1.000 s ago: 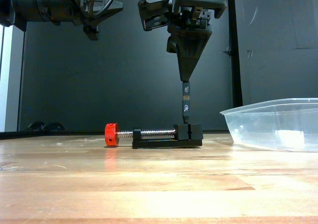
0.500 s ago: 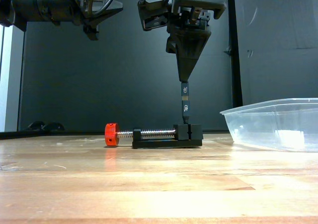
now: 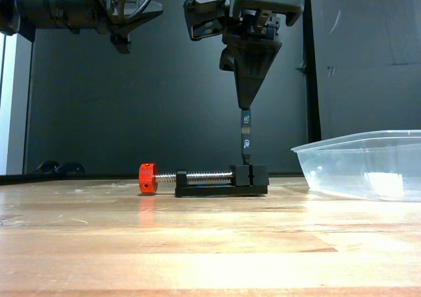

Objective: Pick the USB-C connector and install on taskboard

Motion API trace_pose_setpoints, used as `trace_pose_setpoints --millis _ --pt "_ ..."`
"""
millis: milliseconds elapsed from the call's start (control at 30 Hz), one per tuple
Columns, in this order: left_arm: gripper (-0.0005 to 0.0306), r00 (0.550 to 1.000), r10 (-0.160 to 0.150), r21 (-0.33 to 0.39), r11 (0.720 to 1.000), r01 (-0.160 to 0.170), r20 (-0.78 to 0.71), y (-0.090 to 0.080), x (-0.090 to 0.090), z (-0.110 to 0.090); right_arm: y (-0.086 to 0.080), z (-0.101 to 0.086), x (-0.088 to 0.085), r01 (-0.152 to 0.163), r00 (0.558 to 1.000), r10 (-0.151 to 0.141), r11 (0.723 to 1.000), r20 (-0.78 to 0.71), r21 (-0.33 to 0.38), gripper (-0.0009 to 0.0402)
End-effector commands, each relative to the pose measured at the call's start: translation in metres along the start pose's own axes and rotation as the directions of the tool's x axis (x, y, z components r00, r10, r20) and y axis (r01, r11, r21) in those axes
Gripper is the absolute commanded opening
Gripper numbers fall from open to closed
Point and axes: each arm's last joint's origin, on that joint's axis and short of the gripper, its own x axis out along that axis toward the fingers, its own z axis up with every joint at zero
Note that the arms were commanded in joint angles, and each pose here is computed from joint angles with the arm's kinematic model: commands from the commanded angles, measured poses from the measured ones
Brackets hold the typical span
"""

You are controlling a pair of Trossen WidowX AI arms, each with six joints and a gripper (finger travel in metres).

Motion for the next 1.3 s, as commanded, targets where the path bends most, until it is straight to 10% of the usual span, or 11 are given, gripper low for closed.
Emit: trace_pose_setpoints --millis 33,1300 --pt "0.0000 1.000 0.000 0.000 1.000 0.000 0.000 0.000 0.000 0.000 0.000 0.000 0.001 0.001 1.000 -0.001 1.000 -0.003 -0.019 0.0000" --pt "0.0000 1.000 0.000 0.000 1.000 0.000 0.000 0.000 0.000 0.000 0.000 -0.003 0.004 -0.002 0.999 0.003 0.999 0.041 -0.034 0.0054"
